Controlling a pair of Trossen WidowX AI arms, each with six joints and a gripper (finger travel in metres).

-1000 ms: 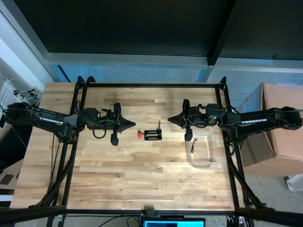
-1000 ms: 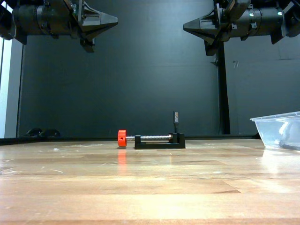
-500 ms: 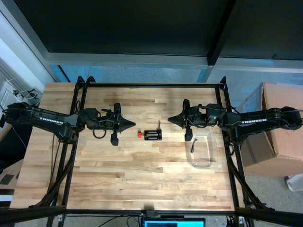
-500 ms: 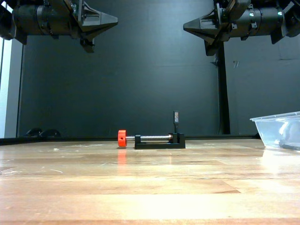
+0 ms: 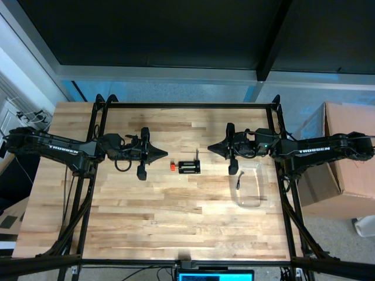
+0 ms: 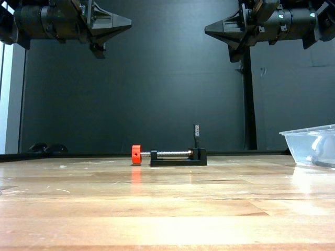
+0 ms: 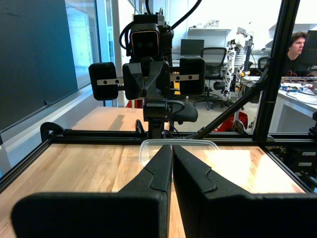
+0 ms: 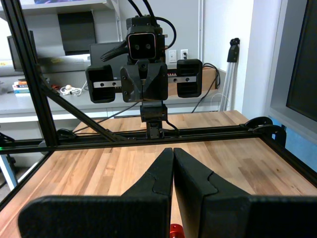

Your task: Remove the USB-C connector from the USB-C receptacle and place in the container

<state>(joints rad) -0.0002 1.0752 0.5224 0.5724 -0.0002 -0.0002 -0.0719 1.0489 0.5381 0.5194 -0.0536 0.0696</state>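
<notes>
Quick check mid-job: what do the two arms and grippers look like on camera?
Both arms are matte black with white TROSSEN lettering on the left arm and right arm. The left gripper and right gripper, both above the table, have black wedge-shaped fingers tapering to a point. A black cable loops under the left wrist.

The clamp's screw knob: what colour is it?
Orange-red knob, clearest in low view; left gripper and right gripper hang shut high above.

A robotics lab beside an open office: framed wooden table (image 5: 176, 205), cardboard box (image 5: 343, 120) at right, office chairs (image 7: 214, 59), monitors (image 7: 191, 47), a seated person (image 7: 297, 42).
</notes>
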